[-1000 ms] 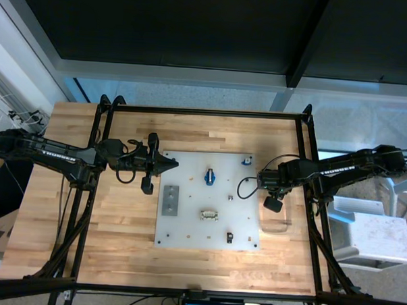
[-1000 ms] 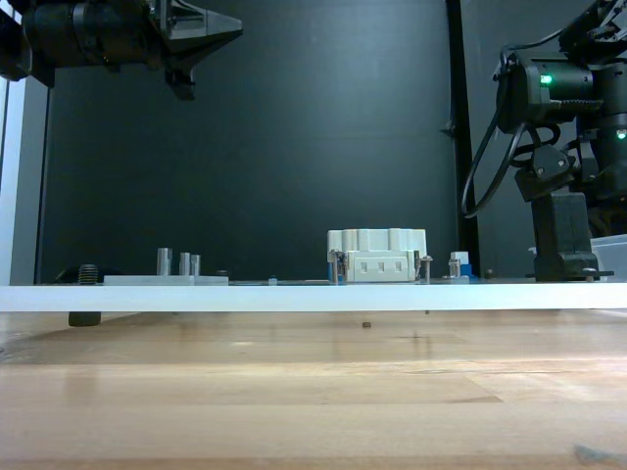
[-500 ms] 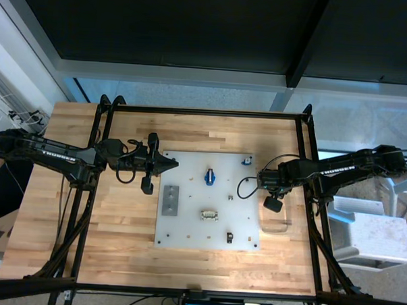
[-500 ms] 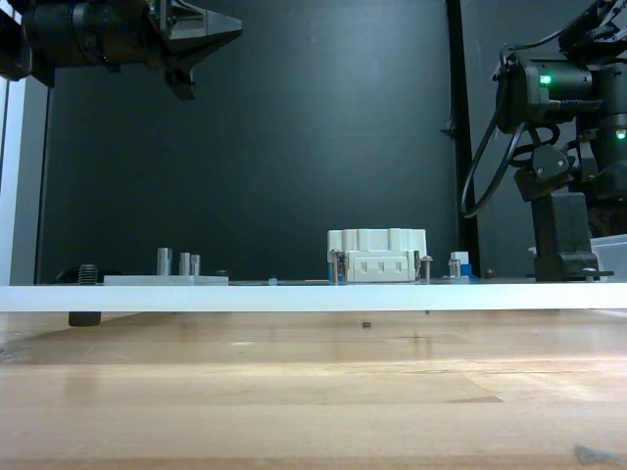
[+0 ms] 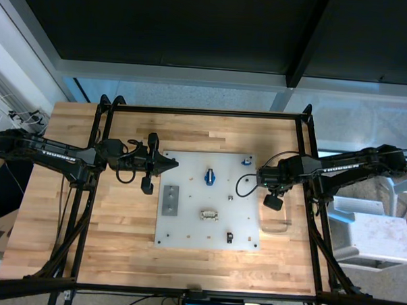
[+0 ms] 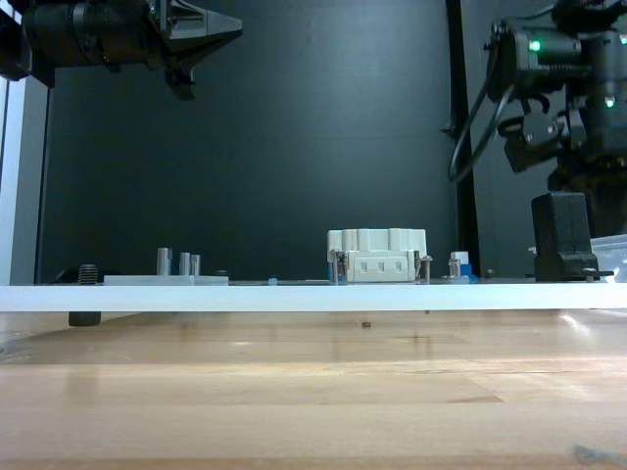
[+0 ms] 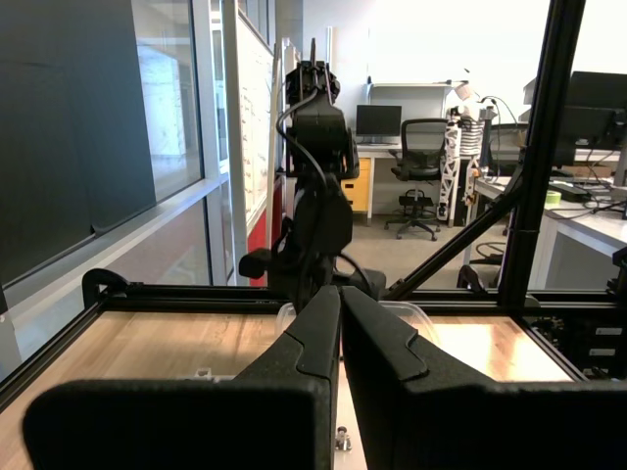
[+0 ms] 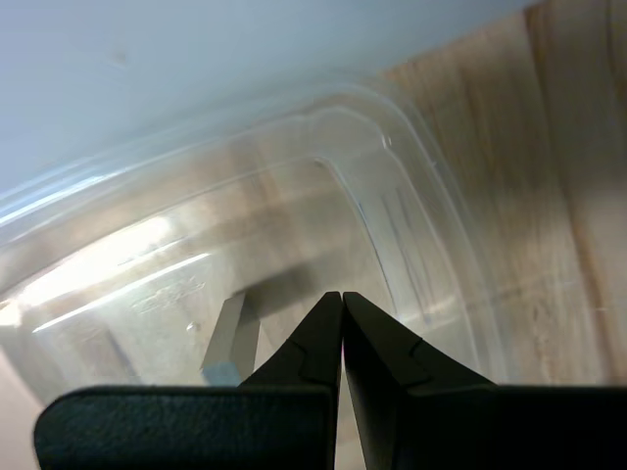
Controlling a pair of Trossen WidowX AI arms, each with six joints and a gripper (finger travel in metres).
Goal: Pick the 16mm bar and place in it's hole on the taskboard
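Note:
A grey metal bar lies free on the floor of a clear plastic tray, which sits on the table by the right edge of the white taskboard. My right gripper hangs just above the tray, shut with nothing in it, its tips beside the bar. From above, the right gripper sits at the tray's far end. The left gripper is shut and empty, held high over the board's far left corner; it is also in the low view. I cannot see the bar's hole.
A grey block with several short pegs sits on the board's left side. A white connector, a blue knob and small fittings stand mid-board. The black frame rails run along the table's edges.
The right arm's wrist has lifted and shifted slightly left, while its fingers stay low over the tray. The left arm and the bar have not moved.

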